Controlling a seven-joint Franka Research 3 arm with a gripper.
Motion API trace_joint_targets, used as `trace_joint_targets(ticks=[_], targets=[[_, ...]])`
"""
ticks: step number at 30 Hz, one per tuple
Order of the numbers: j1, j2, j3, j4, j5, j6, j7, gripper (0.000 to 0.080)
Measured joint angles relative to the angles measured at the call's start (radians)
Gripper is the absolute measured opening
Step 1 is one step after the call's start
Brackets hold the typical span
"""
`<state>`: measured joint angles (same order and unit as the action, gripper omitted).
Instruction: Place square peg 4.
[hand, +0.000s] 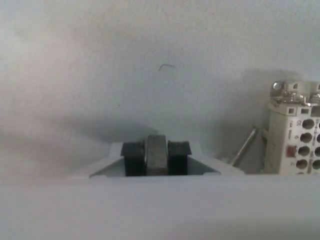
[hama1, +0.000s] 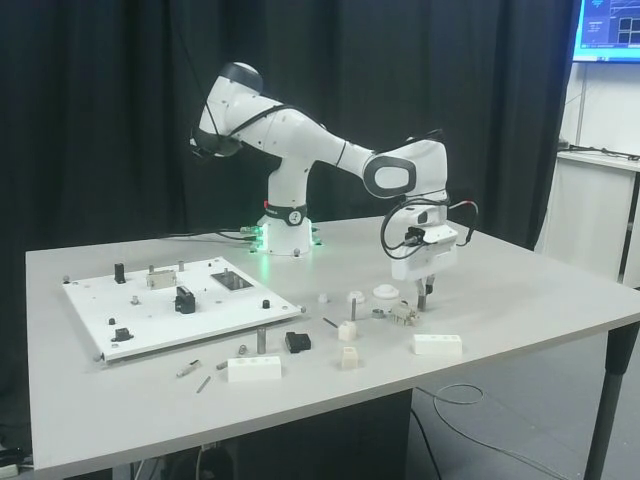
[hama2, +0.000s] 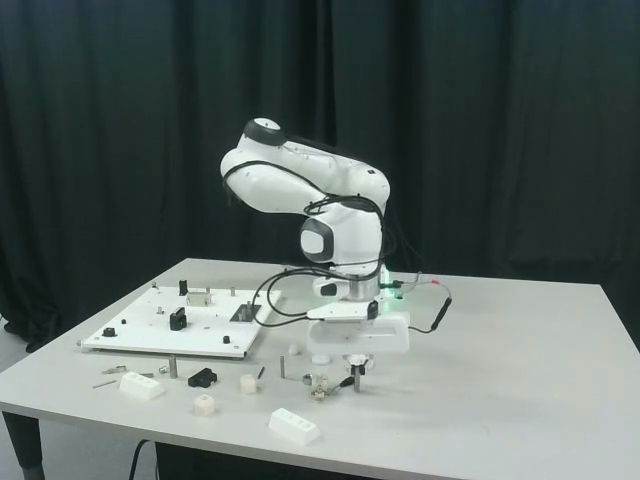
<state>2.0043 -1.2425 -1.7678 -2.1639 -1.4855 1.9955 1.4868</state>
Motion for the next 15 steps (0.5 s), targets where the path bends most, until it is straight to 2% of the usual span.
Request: trace_joint_targets(ticks=[7, 8, 9, 10, 14, 15], targets=[[0.006, -0.004, -0.013, 0.005, -0.003, 0.015, 0.000, 0.0092], [0.006, -0.005, -0.013, 0.006, -0.003, 0.015, 0.000, 0.0143], [0.007, -0.005, -0.013, 0.006, -0.003, 0.016, 0.000, 0.0143], [0.007, -0.005, -0.013, 0.006, -0.003, 0.016, 0.000, 0.0426], [0.007, -0.005, -0.008, 0.006, -0.003, 0.017, 0.000, 0.0426], [0.007, -0.005, -0.006, 0.006, -0.002, 0.017, 0.000, 0.0709]])
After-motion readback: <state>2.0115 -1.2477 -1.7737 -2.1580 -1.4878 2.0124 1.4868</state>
